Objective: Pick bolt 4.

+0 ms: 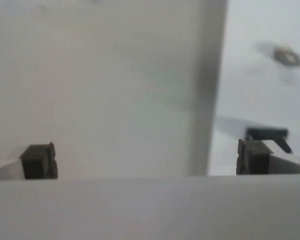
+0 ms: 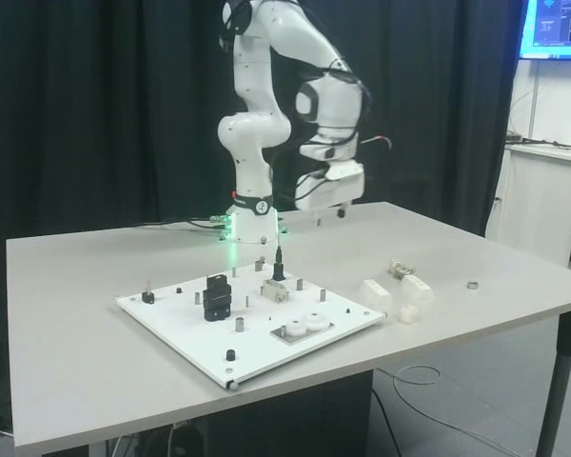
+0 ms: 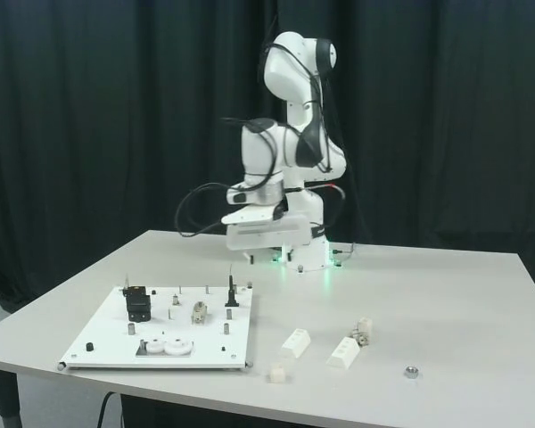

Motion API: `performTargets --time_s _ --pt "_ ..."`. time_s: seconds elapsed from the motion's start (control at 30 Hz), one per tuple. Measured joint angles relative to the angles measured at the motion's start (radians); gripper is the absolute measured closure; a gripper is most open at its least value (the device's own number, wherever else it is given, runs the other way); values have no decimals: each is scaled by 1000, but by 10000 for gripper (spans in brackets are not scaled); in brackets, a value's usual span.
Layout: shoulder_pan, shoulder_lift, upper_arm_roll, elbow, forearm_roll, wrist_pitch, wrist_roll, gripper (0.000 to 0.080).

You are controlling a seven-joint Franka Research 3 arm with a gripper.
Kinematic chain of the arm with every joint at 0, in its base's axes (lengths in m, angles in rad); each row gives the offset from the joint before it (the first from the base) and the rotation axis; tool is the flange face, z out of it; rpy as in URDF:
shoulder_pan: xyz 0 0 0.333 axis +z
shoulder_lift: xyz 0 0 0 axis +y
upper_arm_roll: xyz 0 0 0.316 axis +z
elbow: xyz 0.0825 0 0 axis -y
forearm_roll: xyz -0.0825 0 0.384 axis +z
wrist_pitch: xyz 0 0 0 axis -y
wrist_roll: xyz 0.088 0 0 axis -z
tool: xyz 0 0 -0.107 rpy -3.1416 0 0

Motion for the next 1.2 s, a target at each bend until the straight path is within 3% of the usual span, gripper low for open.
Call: performTargets --time_s 0.23,0.43,0.77,1.2 --pt "62 22 53 27 8 62 104 3" --pt "100 76 107 72 21 120 196 3" --pt "123 229 201 210 37 181 325 3" --pt "126 434 286 429 42 148 438 3"
